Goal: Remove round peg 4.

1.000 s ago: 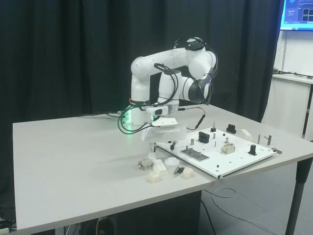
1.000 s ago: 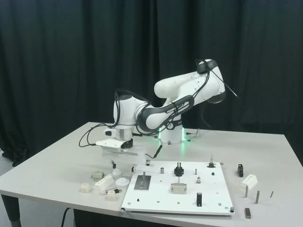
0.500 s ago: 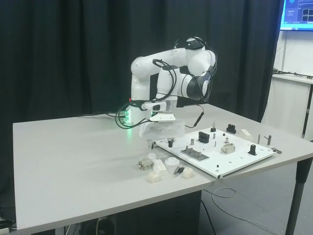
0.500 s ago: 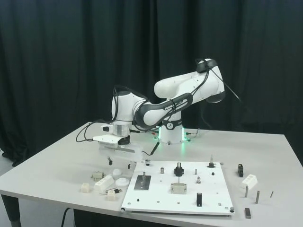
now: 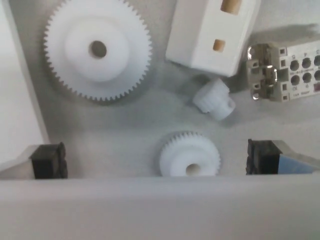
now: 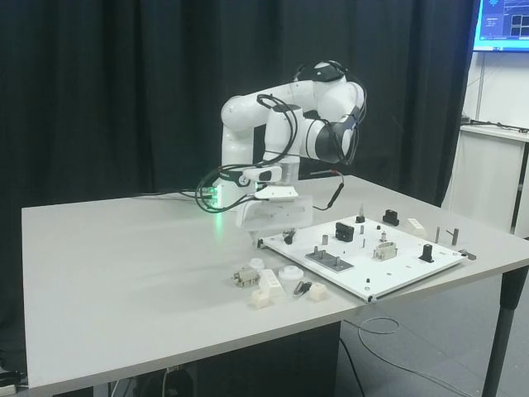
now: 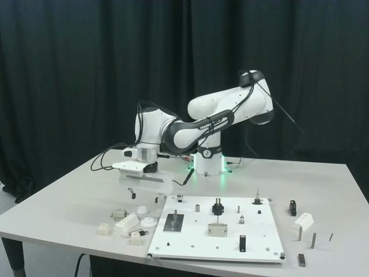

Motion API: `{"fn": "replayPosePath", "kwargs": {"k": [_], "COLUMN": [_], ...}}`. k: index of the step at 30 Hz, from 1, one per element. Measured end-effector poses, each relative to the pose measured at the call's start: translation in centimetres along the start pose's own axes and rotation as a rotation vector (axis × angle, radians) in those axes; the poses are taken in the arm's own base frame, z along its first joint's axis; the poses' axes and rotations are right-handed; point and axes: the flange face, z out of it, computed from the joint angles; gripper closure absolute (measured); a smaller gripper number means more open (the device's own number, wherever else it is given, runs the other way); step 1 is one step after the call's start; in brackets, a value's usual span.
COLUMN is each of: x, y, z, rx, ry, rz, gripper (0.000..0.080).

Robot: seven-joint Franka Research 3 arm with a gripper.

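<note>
My gripper [image 5: 155, 159] is open, its black fingertips [image 5: 47, 160] set wide apart with nothing held between them. It hangs above the loose parts just beyond the white board's [image 7: 262, 245] left edge, seen in the room views as the gripper [image 7: 144, 195] and gripper [image 6: 270, 237]. Directly below it a small white gear [image 5: 190, 157] lies on the grey table. Several upright round pegs, such as the peg [image 7: 175, 214] on a grey plate, stand on the board. I cannot tell which one is peg 4.
A large white gear [image 5: 97, 50], a white block [image 5: 212, 32], a grey connector [image 5: 287, 70] and a small toothed piece [image 5: 215, 99] lie under the hand. More loose parts [image 7: 304, 221] lie right of the board. The arm's base [image 7: 209, 164] glows green behind.
The hand has risen from close to the table and drifted slightly away from the board, over the loose parts. Its fingers stay apart.
</note>
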Motion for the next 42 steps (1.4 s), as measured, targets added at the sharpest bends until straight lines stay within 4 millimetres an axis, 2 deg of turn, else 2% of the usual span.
{"fn": "replayPosePath", "kwargs": {"k": [20, 30, 42], "x": [-0.6, -2.4, -5.7], "y": [-1.4, -3.4, -6.7], "z": [-1.1, -1.6, -1.8], "rx": [0.028, 0.058, 0.05], "ry": [-0.034, -0.104, -0.151], "rz": [-0.028, -0.032, -0.016], "gripper": [0.0003, 0.0003, 0.0003]}}
